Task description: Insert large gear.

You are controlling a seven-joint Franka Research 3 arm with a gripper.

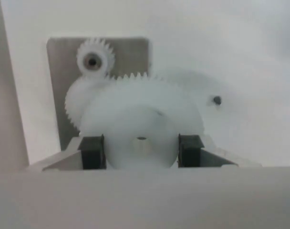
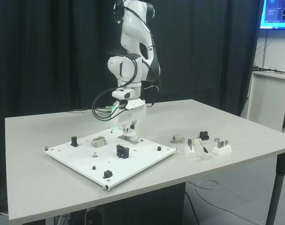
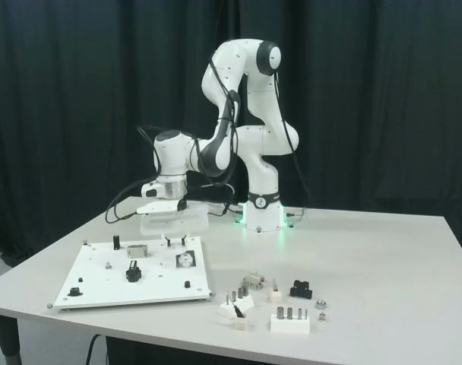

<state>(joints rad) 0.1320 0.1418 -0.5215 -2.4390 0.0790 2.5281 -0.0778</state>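
Note:
In the wrist view the large white gear sits between my two black fingertips, and my gripper is shut on its hub. Below it lies a grey plate set in the white board. A small white gear is on that plate, and a middle-sized white gear meshes with it. The held gear hangs just above the plate and partly covers the middle-sized one. From the room views, the gripper is low over the plate at the board's far side.
The white board carries several black and grey fixtures. A dark screw sits in the board beside the plate. White holders with pegs and a black part lie on the grey table to the board's right.

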